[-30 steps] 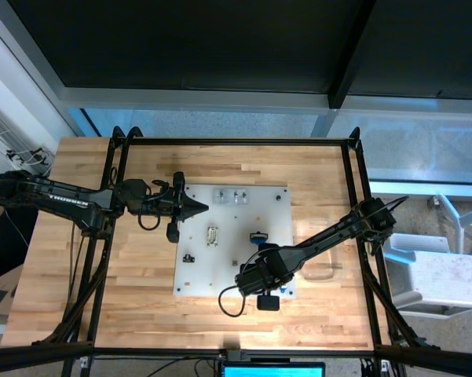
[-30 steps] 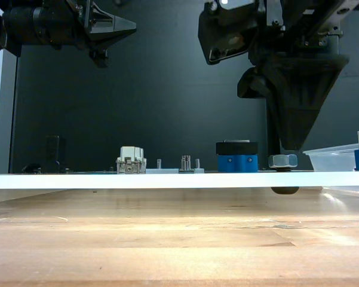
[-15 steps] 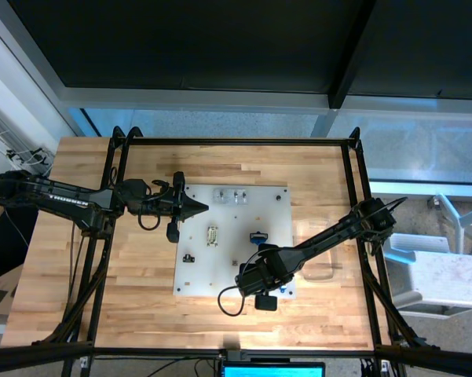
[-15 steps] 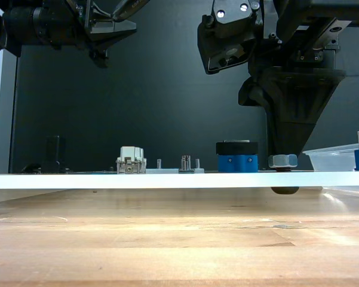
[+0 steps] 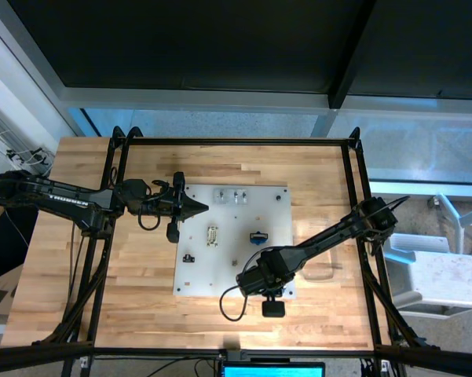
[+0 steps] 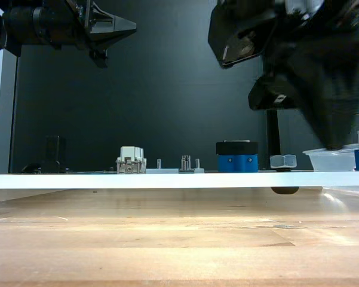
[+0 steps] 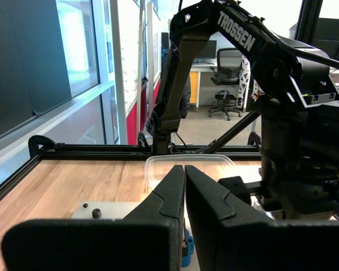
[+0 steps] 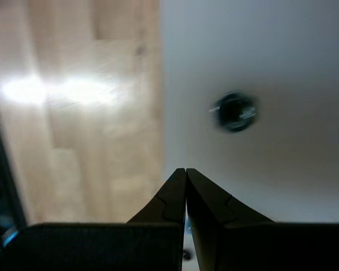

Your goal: Pick the M12 fastener and fasten on the M12 threads

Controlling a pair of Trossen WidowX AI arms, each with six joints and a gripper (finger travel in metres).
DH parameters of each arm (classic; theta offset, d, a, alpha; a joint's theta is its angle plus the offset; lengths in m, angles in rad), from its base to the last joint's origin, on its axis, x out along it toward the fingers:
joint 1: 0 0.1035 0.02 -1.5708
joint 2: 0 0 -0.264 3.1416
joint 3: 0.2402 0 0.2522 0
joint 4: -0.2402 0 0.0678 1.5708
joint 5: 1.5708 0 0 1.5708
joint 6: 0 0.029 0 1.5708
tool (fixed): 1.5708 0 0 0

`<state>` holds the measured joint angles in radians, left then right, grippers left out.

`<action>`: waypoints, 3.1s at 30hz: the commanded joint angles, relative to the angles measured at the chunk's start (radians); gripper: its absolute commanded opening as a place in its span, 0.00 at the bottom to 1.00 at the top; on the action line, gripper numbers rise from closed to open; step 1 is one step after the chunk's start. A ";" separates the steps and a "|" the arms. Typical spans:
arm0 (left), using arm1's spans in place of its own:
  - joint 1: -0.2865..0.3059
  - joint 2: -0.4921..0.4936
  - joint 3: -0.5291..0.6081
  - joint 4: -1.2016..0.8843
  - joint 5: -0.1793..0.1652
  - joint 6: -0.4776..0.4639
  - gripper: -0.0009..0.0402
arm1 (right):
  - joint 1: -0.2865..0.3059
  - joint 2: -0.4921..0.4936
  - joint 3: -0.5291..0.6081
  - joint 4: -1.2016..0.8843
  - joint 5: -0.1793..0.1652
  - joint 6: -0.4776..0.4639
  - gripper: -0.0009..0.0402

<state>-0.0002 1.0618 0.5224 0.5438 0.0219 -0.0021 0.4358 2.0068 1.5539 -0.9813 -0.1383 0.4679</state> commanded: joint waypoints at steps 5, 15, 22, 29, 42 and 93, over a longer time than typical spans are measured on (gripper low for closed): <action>0.000 0.000 0.000 0.000 0.000 0.000 0.02 | -0.001 -0.008 0.000 -0.001 0.178 0.051 0.02; 0.000 0.000 0.000 0.000 0.000 0.000 0.02 | -0.004 -0.002 -0.011 0.034 0.229 0.105 0.02; 0.000 0.000 0.000 0.000 0.000 0.000 0.02 | -0.003 -0.002 -0.033 0.059 0.225 0.105 0.02; 0.000 0.000 0.000 0.000 0.000 0.000 0.02 | -0.003 -0.002 -0.033 0.060 0.162 0.100 0.02; 0.000 0.000 0.000 0.000 0.000 0.000 0.02 | -0.005 -0.010 -0.031 0.044 0.012 0.068 0.02; 0.000 0.000 0.000 0.000 0.000 0.000 0.02 | -0.017 -0.031 0.000 -0.023 0.190 0.108 0.02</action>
<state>-0.0002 1.0618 0.5224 0.5438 0.0216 -0.0017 0.4202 1.9759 1.5566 -1.0096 0.0345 0.5655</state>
